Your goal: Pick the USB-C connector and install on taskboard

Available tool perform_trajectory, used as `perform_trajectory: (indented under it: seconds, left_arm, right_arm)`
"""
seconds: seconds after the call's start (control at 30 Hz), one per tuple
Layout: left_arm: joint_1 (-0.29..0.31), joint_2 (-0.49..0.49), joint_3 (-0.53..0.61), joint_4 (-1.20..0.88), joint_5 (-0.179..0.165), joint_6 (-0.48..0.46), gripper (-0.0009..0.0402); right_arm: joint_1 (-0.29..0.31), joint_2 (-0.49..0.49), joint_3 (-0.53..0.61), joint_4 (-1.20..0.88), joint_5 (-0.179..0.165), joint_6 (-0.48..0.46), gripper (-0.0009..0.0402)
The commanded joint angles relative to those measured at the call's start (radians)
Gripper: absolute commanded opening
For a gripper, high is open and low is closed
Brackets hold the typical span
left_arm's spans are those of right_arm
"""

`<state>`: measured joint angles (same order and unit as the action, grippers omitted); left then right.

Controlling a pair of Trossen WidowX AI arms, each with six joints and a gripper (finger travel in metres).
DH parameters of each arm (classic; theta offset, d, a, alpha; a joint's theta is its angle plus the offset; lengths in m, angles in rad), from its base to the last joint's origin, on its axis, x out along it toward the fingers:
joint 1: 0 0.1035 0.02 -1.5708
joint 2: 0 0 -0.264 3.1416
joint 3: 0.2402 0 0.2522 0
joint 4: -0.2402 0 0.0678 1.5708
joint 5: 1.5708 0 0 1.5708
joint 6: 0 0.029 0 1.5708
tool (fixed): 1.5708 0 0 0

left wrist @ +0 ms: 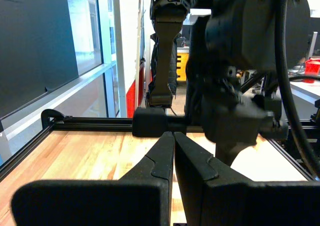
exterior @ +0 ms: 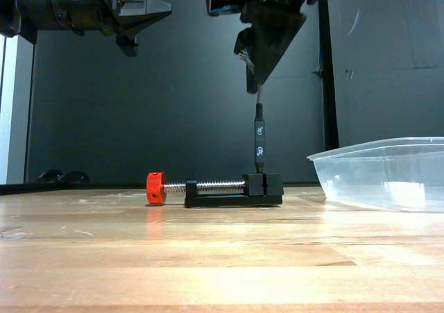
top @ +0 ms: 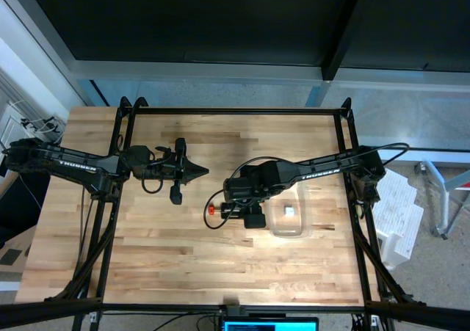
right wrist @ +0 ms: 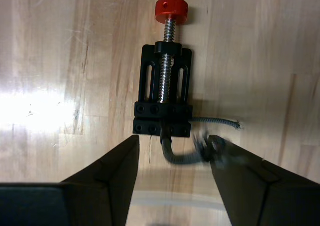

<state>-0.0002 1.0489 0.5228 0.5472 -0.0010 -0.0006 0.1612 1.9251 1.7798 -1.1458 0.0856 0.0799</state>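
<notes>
In the low view the USB-C connector [exterior: 259, 141] stood upright on the black vise [exterior: 232, 188] at the centre of the frame, its grey braided cable [exterior: 259, 108] rising straight from it toward the right end effector [exterior: 258, 77] overhead. The right wrist view showed that end effector's fingers [right wrist: 117, 166] spread well apart over the vise, with the cable curving off the vise's jaw end between them and nothing clamped. The clear tray [exterior: 388, 171] at the lower right of the low view held only the pale white block [exterior: 406, 193], with no cable rising out of it. The left end effector [left wrist: 173, 134] hung high at the upper left of the low view, well apart from the vise, its fingers pressed together on nothing. Judged from this, the pick and the install looked done: the connector was seated and released. What seemed left was for the right arm to lift clear without snagging the cable. Whether the connector was pushed fully home could not be told.
</notes>
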Motion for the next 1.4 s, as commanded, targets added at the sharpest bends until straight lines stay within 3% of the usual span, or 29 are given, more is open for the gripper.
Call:
perform_trajectory:
  seconds: [0.03, 0.47, 0.7, 0.83, 1.07, 1.17, 1.2, 1.3, 1.4]
  left_arm:
    - [0.0, 0.0, 0.0, 0.0, 0.0, 0.0, 0.0]
    - [0.0, 0.0, 0.0, 0.0, 0.0, 0.0, 0.0]
    - [0.0, 0.0, 0.0, 0.0, 0.0, 0.0, 0.0]
    - [0.0, 0.0, 0.0, 0.0, 0.0, 0.0, 0.0]
    - [0.0, 0.0, 0.0, 0.0, 0.0, 0.0, 0.0]
    - [0.0, 0.0, 0.0, 0.0, 0.0, 0.0, 0.0]
    - [0.0, 0.0, 0.0, 0.0, 0.0, 0.0, 0.0]
    - [0.0, 0.0, 0.0, 0.0, 0.0, 0.0, 0.0]
    - [0.0, 0.0, 0.0, 0.0, 0.0, 0.0, 0.0]
  right_arm:
    - [0.0, -0.029, 0.003, -0.021, 0.001, -0.002, 0.0212]
    - [0.0, -0.063, 0.003, -0.027, 0.0, -0.003, 0.0193]
    - [-0.019, -0.122, -0.032, -0.03, -0.003, -0.03, 0.0139]
    - [-0.051, -0.218, -0.121, 0.021, -0.004, -0.042, 0.0099]
    - [-0.118, -0.432, -0.339, 0.318, -0.011, -0.06, 0.0003]
    - [-0.14, -0.515, -0.429, 0.447, -0.012, -0.056, 0.0007]
    - [-0.148, -0.539, -0.461, 0.496, -0.021, -0.051, 0.0007]
    - [-0.185, -0.611, -0.558, 0.649, -0.091, -0.035, -0.0002]
    - [-0.202, -0.67, -0.645, 0.781, -0.101, -0.037, 0.0001]
